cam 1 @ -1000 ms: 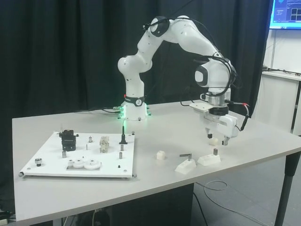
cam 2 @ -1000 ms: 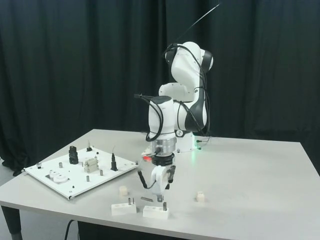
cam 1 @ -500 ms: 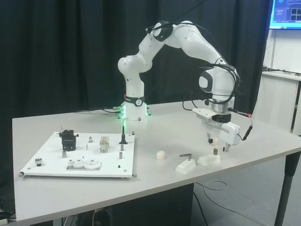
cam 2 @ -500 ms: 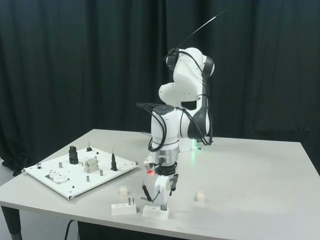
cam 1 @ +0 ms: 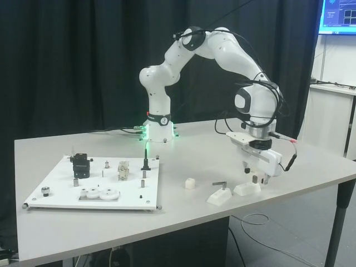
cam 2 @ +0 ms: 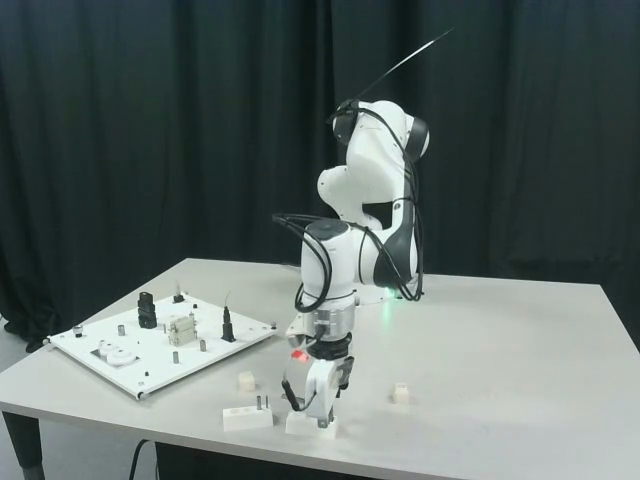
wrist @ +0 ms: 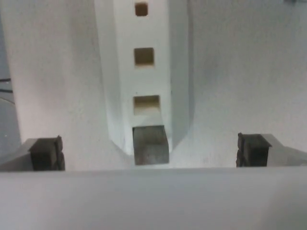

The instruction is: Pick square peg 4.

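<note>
The square peg (wrist: 151,143) is a short, dark grey block with a flat square top, standing upright in the end hole of a white holder (wrist: 144,72) near the tabletop's (cam 1: 311,161) front edge. The gripper (wrist: 148,151) hangs directly above it, fingers spread wide on either side and touching nothing.

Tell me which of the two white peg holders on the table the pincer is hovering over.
The pincer hangs over the white holder nearest the table's edge, the one with an upright peg. The other holder carries a peg bent sideways.
</note>
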Robot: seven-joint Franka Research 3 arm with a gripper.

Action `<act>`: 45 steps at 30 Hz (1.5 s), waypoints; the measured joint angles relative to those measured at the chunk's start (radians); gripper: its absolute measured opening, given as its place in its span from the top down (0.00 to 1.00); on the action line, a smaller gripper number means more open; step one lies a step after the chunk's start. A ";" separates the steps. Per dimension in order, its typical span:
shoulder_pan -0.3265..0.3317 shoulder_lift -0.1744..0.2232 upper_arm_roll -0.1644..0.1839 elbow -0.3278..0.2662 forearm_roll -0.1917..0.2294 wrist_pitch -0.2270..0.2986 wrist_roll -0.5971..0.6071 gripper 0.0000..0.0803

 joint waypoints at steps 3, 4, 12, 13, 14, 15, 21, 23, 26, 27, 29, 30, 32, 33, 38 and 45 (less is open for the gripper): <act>0.001 0.006 0.001 0.000 0.000 0.007 0.000 0.00; 0.001 0.008 0.001 0.000 0.000 0.010 0.000 0.00; 0.001 0.024 0.001 0.000 0.000 0.038 0.009 0.16; 0.001 0.025 0.001 0.000 0.000 0.041 0.011 0.16; 0.001 0.026 0.001 0.000 0.000 0.043 0.013 0.16; 0.001 0.027 0.001 0.000 0.000 0.044 0.015 0.41; 0.000 0.029 0.001 0.000 0.004 0.047 0.026 0.61; 0.000 0.029 0.001 0.000 0.008 0.047 0.026 0.61; -0.001 0.029 -0.001 0.000 0.017 0.047 0.026 0.61; -0.001 0.029 -0.001 0.000 0.019 0.048 0.026 0.61; -0.001 0.029 -0.002 0.000 0.020 0.048 0.026 0.61; -0.001 0.029 -0.002 0.000 0.020 0.049 0.026 0.61; -0.002 0.029 -0.003 0.000 0.020 0.050 0.026 0.81; -0.002 0.029 -0.003 0.000 0.020 0.050 0.026 0.81; -0.002 0.029 -0.005 0.001 0.020 0.051 0.026 0.81; 0.000 0.019 -0.007 0.004 0.020 0.038 0.026 0.81</act>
